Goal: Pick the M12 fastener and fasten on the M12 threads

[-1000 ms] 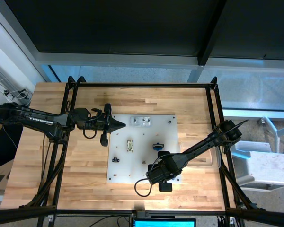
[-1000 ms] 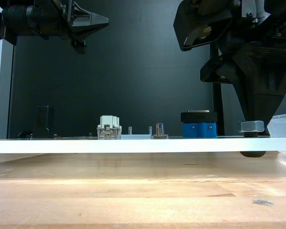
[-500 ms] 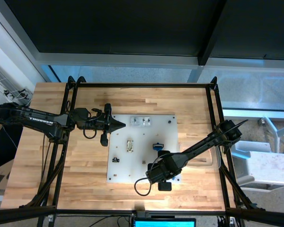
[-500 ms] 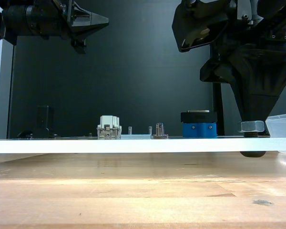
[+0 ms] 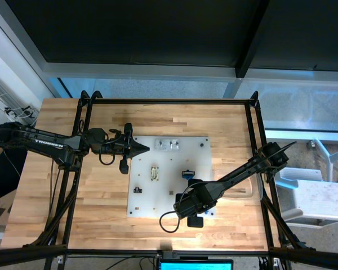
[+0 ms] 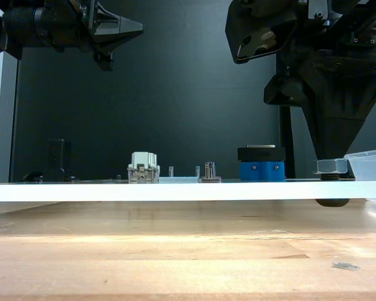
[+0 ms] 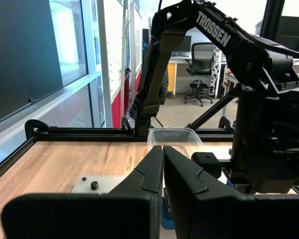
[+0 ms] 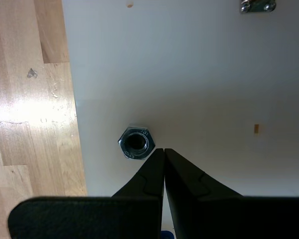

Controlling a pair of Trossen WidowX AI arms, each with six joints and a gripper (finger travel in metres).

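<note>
Steel nut (image 8: pixel 136 142), tiny, hard, likely slick and light, seemingly on its stud (image 6: pixel 329 177) at the board (image 8: pixel 214 89) near-right edge; right hand (image 8: pixel 164 152) closed empty just beside it, left hand (image 7: pixel 163 149) closed, parked high at left; best gripped across opposite flats.

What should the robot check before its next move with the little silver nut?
1. Nut on its stud: ok. The silver nut sits on top of the black stud on the white board, not in the clear tray.
2. Right claw gripping the nut: not ok. It is shut, and the nut lies beside its tips.
3. Nut screwed all the way down: cannot tell.
4. Left claw out of the way: ok. It is shut and hangs high over the board's far left edge.
5. Blue fitting away from the right claw: ok, they are apart.
</note>
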